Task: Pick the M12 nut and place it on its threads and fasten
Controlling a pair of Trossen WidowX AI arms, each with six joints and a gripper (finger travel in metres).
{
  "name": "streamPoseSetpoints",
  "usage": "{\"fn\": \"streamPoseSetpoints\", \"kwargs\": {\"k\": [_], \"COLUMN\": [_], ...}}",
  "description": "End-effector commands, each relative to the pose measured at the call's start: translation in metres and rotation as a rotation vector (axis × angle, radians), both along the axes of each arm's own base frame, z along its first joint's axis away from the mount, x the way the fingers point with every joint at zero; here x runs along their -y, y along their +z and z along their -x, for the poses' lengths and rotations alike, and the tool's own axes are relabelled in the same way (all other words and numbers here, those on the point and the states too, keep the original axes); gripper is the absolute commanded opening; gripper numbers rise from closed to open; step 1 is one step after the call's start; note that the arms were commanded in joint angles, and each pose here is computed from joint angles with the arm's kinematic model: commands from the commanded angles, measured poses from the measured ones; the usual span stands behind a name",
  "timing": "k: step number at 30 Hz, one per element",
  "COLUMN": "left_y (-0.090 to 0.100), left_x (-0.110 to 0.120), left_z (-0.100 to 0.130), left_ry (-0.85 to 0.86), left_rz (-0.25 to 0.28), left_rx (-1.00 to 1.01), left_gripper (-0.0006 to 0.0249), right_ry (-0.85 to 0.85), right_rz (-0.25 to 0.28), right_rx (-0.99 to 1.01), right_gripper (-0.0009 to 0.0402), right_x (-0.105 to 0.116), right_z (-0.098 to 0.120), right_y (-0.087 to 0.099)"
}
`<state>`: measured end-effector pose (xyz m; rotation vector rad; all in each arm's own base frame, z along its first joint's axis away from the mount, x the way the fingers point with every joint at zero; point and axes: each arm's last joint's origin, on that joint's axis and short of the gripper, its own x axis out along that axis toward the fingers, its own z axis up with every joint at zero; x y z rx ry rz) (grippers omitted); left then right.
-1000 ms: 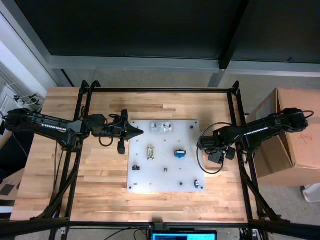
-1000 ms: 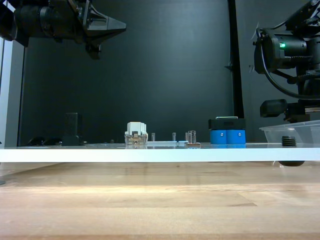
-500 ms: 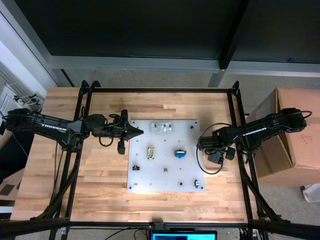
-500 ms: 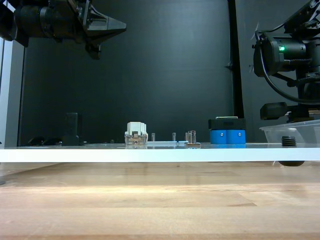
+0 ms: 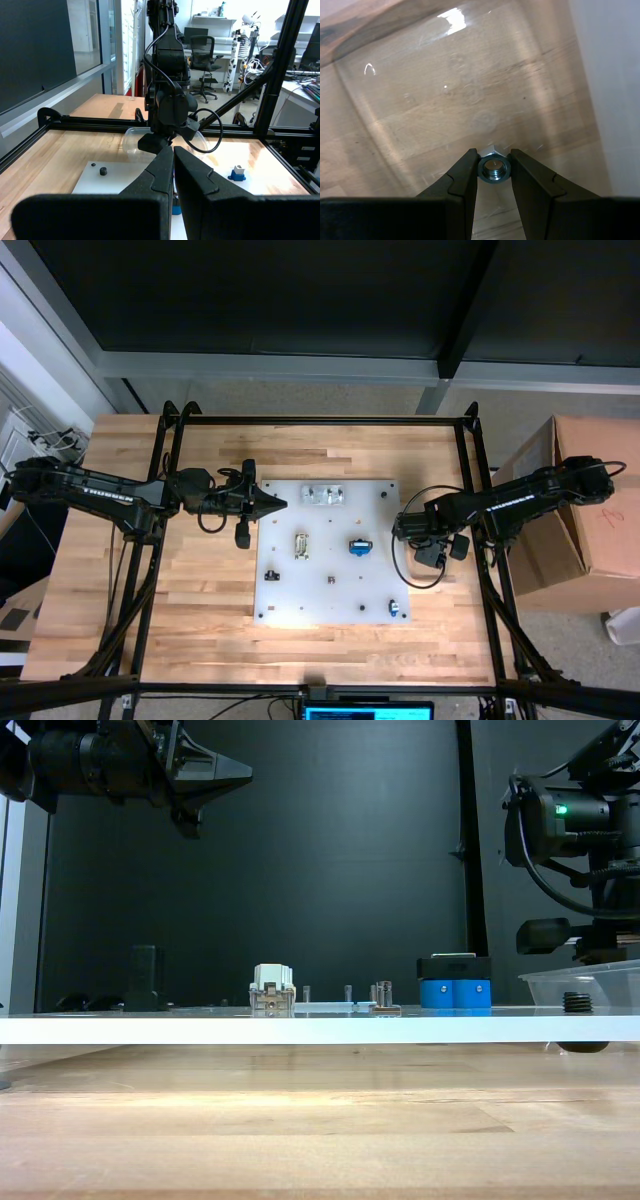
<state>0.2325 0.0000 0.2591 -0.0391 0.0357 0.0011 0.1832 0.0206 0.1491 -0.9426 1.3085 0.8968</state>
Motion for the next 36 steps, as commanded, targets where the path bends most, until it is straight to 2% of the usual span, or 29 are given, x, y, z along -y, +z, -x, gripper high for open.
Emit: {"fn": "streamPoseSetpoints", "kwargs": {"k": [1, 5, 11, 21, 27, 36], "left_y": [0.0, 0.0, 0.0, 0.0, 0.0, 0.0], "left_x": [0.0, 0.0, 0.0, 0.0, 0.0, 0.0], "left_z": [0.0, 0.0, 0.0, 0.0, 0.0, 0.0], "left_ry": [0.0, 0.0, 0.0, 0.0, 0.0, 0.0], "left_rz": [0.0, 0.0, 0.0, 0.0, 0.0, 0.0], "left_rx": [0.0, 0.001, 0.001, 0.0, 0.001, 0.001], "left_gripper": [0.0, 0.0, 0.0, 0.0, 0.0, 0.0], "right_ry": [0.0, 0.001, 0.031, 0.219, 0.305, 0.387], "right_rz": [-0.001, -0.002, 0.001, -0.008, -0.004, 0.002], "right_rx": [0.012, 0.018, -0.008, 0.053, 0.053, 0.044], "right_gripper": [0.0039, 0.0033, 0.0025, 0.0027, 0.0029, 0.0029], "right_x": [0.0, -0.001, -0.007, -0.042, -0.065, -0.11], "right_z": [-0.001, -0.004, -0.009, -0.02, -0.043, -0.095], "right_y": [0.004, 0.016, 0.045, 0.072, 0.08, 0.084]}}
